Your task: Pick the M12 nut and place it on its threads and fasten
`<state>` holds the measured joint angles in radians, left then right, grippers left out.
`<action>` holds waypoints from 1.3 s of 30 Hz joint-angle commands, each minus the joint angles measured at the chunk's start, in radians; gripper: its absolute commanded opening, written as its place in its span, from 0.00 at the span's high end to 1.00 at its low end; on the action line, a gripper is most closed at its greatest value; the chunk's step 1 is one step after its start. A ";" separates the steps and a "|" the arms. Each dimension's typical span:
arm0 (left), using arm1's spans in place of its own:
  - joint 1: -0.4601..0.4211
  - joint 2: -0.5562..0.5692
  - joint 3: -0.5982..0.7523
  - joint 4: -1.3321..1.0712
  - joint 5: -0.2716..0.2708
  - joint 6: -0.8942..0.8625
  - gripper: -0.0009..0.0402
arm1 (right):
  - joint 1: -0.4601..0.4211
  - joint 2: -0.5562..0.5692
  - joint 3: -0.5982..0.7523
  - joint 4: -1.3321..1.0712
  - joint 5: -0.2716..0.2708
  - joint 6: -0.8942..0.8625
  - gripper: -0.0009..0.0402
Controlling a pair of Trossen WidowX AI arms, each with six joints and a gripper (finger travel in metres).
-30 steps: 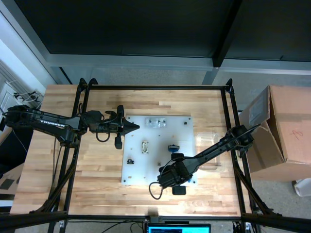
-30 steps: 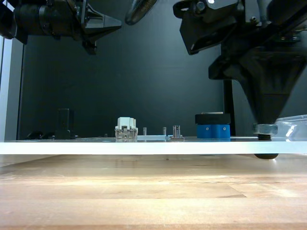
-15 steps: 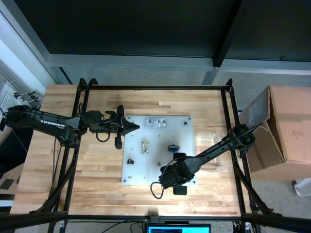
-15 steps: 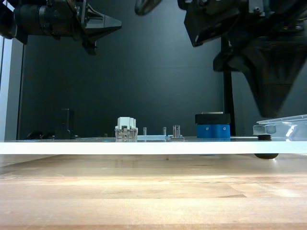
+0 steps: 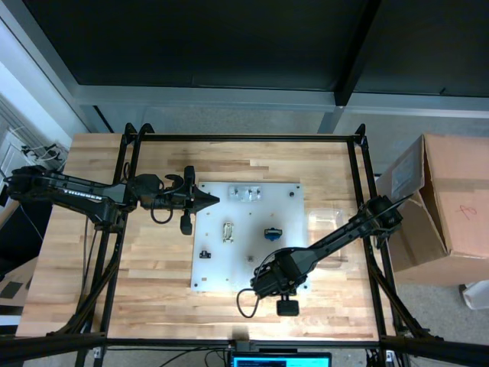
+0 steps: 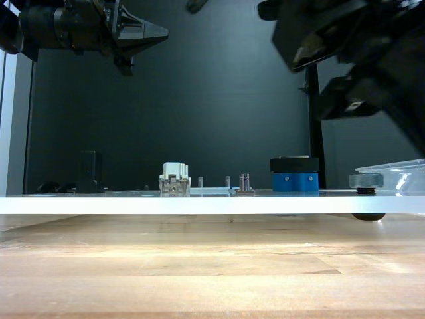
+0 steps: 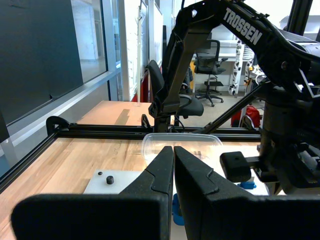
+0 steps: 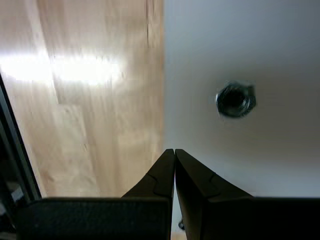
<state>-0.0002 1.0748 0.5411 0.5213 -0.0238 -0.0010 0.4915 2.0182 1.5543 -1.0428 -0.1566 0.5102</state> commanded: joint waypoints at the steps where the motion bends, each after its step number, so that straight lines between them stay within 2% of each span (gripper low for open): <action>1: 0.000 0.000 0.000 0.000 0.000 0.000 0.98 | 0.000 -0.008 0.002 -0.007 0.092 0.003 0.98; 7: 0.000 0.000 0.000 0.000 0.000 0.000 0.98 | 0.000 -0.009 0.002 -0.010 0.319 0.040 0.98; 9: 0.000 0.000 0.000 0.000 0.000 0.000 0.98 | 0.000 -0.009 0.002 -0.004 0.330 0.050 0.98; 11: 0.000 0.000 0.000 0.000 0.000 0.000 0.98 | 0.000 -0.009 -0.002 0.010 0.297 0.045 0.98; 12: 0.000 0.000 0.000 0.000 0.000 0.000 0.98 | 0.000 -0.009 -0.006 0.019 0.259 0.037 0.98; 13: 0.000 0.000 0.000 0.000 0.000 0.000 0.98 | 0.000 -0.009 -0.011 0.031 0.201 0.024 0.98; 15: 0.000 0.000 0.000 0.000 0.000 0.000 0.98 | 0.000 -0.009 -0.019 0.046 0.044 0.001 0.98; 16: 0.000 0.000 0.000 0.000 0.000 0.000 0.98 | 0.000 -0.009 -0.021 0.045 -0.008 -0.003 0.98; 17: 0.000 0.000 0.000 0.000 0.000 0.000 0.98 | 0.000 -0.009 -0.020 0.039 -0.026 -0.002 0.98; 18: 0.000 0.000 0.000 0.000 0.000 0.000 0.98 | 0.000 -0.009 -0.017 0.028 -0.018 0.005 0.98; 21: 0.000 0.000 0.000 0.000 0.000 0.000 0.98 | 0.000 -0.009 -0.010 0.007 0.018 0.006 0.98; 22: 0.000 0.000 0.000 0.000 0.000 0.000 0.98 | -0.001 -0.009 -0.010 0.007 0.047 0.006 0.98; 27: 0.000 0.000 0.000 0.000 0.000 0.000 0.98 | 0.000 -0.009 -0.011 -0.001 0.289 0.021 0.98; 29: 0.000 0.000 0.000 0.000 0.000 0.000 0.98 | -0.001 -0.009 -0.011 0.001 0.348 0.035 0.98; 30: 0.000 0.000 0.000 0.000 0.000 0.000 0.98 | -0.001 -0.009 -0.013 0.007 0.349 0.035 0.98; 32: 0.000 0.000 0.000 0.000 0.000 0.000 0.98 | -0.001 -0.009 -0.017 0.020 0.314 0.031 0.98; 33: 0.000 0.000 0.000 0.000 0.000 0.000 0.98 | 0.000 -0.009 -0.021 0.028 0.275 0.030 0.98; 36: 0.000 0.000 0.000 0.000 0.000 0.000 0.98 | -0.001 -0.009 -0.025 0.047 0.048 -0.003 0.98; 37: 0.000 0.000 0.000 0.000 0.000 0.000 0.98 | -0.001 -0.009 -0.025 0.047 -0.008 -0.006 0.98; 39: 0.000 0.000 0.000 0.000 0.000 0.000 0.98 | -0.001 -0.009 -0.025 0.040 -0.048 -0.012 0.98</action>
<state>-0.0002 1.0744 0.5411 0.5205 -0.0235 -0.0010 0.4900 2.0090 1.5295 -0.9955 -0.1829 0.5056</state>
